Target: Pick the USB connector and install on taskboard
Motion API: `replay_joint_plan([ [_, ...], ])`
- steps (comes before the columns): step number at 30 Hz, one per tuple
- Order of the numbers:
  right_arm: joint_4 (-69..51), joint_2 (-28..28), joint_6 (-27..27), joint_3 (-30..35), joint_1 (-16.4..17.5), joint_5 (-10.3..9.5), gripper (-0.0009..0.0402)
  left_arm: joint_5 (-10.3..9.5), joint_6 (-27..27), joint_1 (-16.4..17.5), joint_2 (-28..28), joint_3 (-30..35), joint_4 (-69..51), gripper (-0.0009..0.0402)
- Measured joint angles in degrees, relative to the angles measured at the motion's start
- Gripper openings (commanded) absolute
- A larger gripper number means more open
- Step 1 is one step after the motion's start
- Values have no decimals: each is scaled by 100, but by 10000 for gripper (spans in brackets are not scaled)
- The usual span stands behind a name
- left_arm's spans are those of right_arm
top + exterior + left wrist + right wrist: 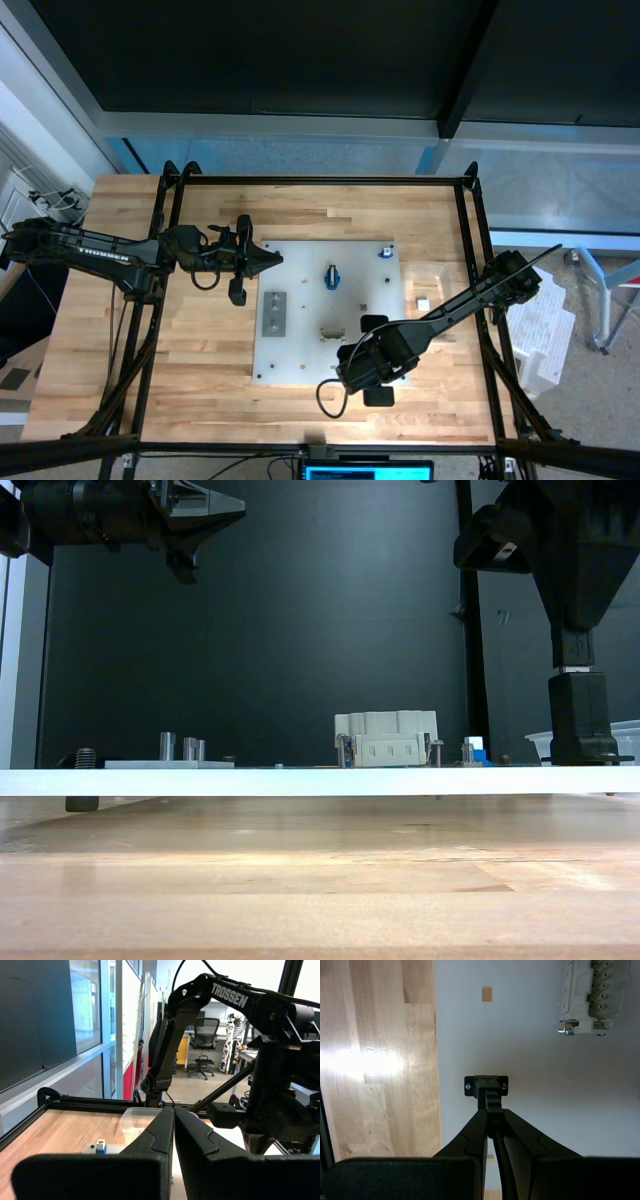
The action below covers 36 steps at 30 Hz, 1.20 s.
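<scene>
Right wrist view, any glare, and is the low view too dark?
Right wrist view: glare whitens the wooden table beside the taskboard; the right gripper, at the board's near edge, and the USB connector it grips are sharp. Low view: against a black backdrop the left gripper, high over the board's left side, is nearly a silhouette.

We're in a robotics lab: a black-framed wooden surface [200, 350], a Trossen-branded arm [227, 992], and an office chair [205, 1027] past glass partitions [85, 1010]. The left pincer [173, 1110] hangs pressed together over the taskboard's [300, 290] edge, while the right pincer [491, 1112] clamps the USB connector [490, 1100] down on the board.
</scene>
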Motion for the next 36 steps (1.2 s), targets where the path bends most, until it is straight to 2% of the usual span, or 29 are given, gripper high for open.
replay_joint_plan([
  [3, 94, -17, 0, -79, -9, -61, 0, 0, 0, 0, 0, 0, 2, 0],
  [22, 120, -33, 0, -107, 4, -46, 2, 0, 0, 0, 0, 0, 0, 0],
  [36, 136, -92, -24, -114, 17, -87, 101, 0, 2, 0, 0, 0, 2, 0],
])
